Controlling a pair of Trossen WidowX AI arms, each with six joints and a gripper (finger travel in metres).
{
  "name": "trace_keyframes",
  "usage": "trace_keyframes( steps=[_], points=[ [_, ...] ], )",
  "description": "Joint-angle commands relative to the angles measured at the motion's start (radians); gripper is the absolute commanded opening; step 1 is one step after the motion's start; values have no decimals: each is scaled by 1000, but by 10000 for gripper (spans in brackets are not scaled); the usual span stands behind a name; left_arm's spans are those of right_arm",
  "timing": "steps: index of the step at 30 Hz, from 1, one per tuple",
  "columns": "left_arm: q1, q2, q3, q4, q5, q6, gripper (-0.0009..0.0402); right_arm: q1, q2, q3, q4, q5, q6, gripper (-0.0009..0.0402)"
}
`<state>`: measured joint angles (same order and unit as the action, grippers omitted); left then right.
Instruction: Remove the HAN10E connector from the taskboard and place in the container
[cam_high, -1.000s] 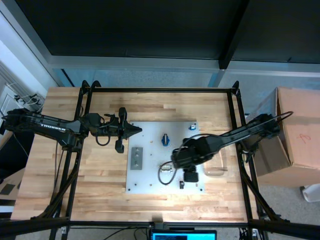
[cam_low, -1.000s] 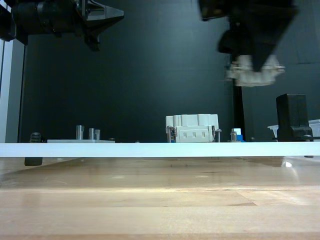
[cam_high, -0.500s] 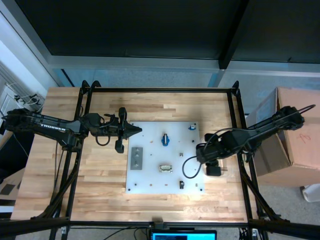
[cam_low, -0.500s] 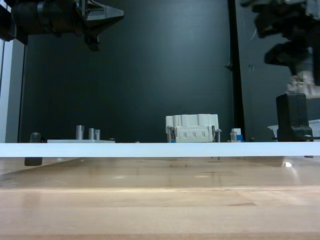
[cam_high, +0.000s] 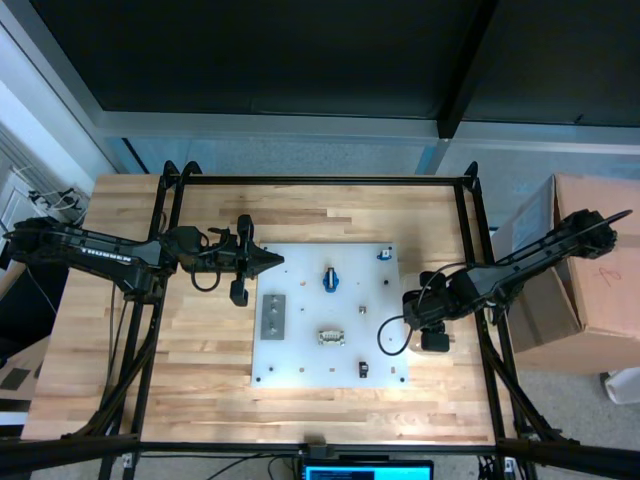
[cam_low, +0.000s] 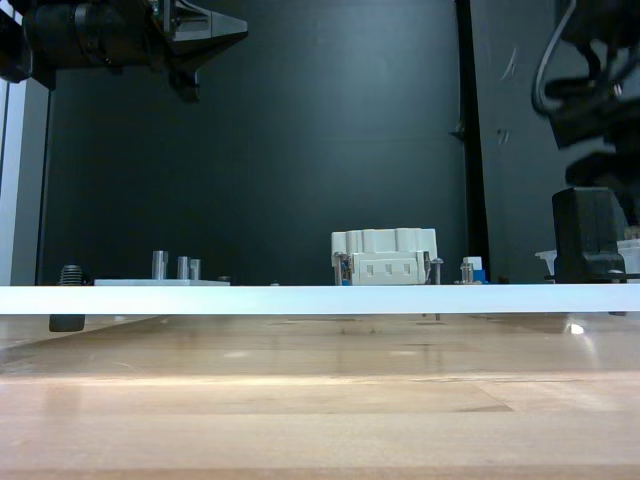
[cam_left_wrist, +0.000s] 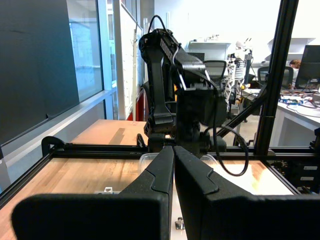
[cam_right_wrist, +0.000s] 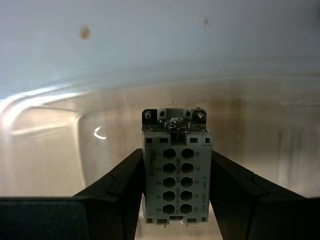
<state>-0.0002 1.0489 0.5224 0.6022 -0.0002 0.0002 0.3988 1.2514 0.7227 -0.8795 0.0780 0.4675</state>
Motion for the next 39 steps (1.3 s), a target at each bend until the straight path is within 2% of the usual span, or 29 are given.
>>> trace_keyframes(
  steps=[1,7,17,22,27,33,39],
  points=[
    [0,0,0,0,0,0,0,1,3,-52,52,0,1,41],
    [0,0,0,0,0,0,0,2,3,-93,86,-1,1,59],
    [0,0,0,0,0,0,0,3,3,-89,84,0,20,204],
    [0,0,0,0,0,0,0,3,0,-60,61,4,19,249],
    [0,0,0,0,0,0,0,2,-5,20,-26,11,16,246],
    [0,0,0,0,0,0,0,-28,-49,125,-64,21,-5,195],
    [0,0,0,0,0,0,0,-82,-113,182,-19,127,-42,118]
  ],
)
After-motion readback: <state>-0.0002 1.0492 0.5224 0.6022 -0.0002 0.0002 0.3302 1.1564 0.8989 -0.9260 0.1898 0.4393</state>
